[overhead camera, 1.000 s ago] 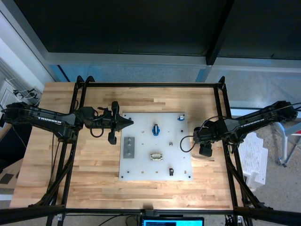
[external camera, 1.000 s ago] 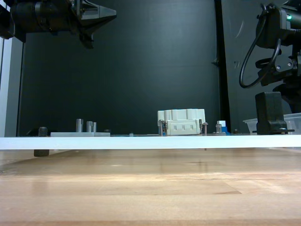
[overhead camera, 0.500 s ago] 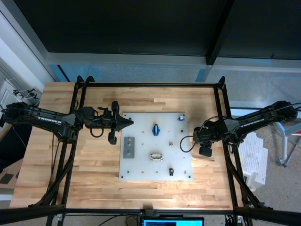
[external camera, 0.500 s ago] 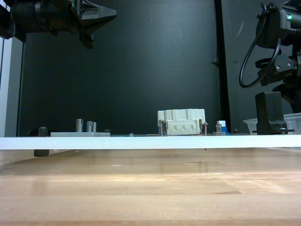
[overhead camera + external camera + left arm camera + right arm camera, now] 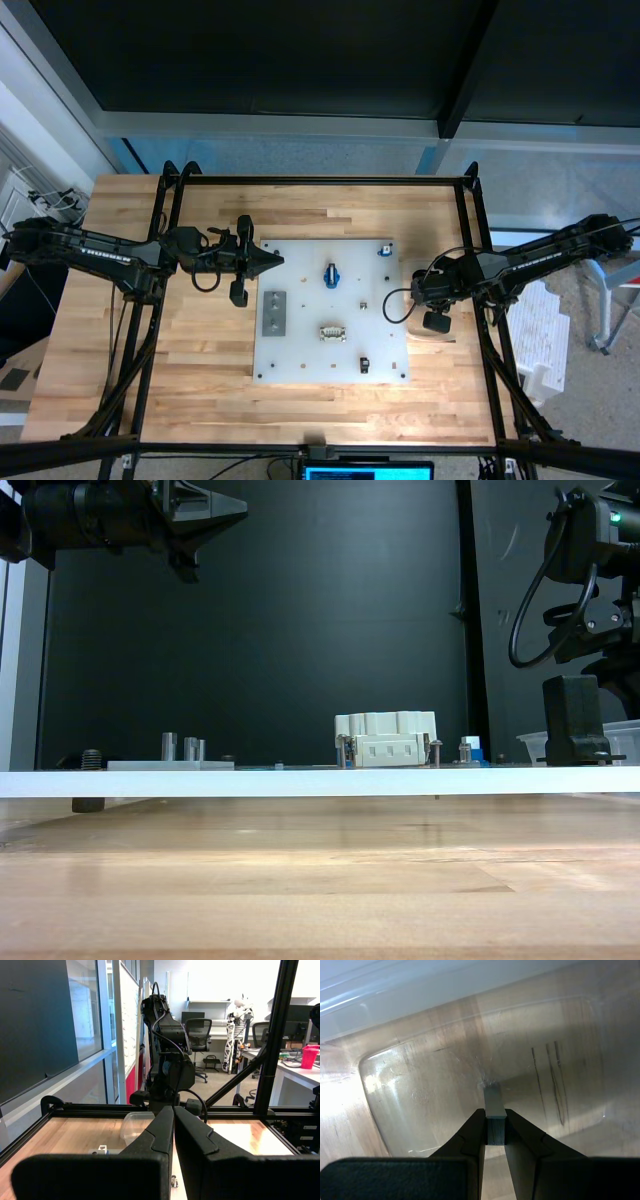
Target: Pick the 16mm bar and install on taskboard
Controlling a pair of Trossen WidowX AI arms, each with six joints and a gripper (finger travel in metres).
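Observation:
My right gripper (image 5: 494,1119) is shut on the 16mm bar (image 5: 494,1105), a short grey metal peg that sticks out past the fingertips. It hangs low over the clear plastic tray (image 5: 420,1085). From above, the right gripper (image 5: 434,322) is just off the right edge of the taskboard (image 5: 300,350), a white square plate. The bar is hidden in the high and low views. My left gripper (image 5: 270,259) is shut on nothing and hovers high over the board's left edge; its fingers (image 5: 165,1125) are pressed together.
The board carries a grey two-hole block (image 5: 273,312), a blue knob (image 5: 331,273), a white connector (image 5: 333,333) and small parts. In the low view the block's pegs (image 5: 185,748) and the connector (image 5: 386,740) stand up. A black frame surrounds the wooden table.
The right gripper has shifted very slightly over the tray. The left arm has not moved.

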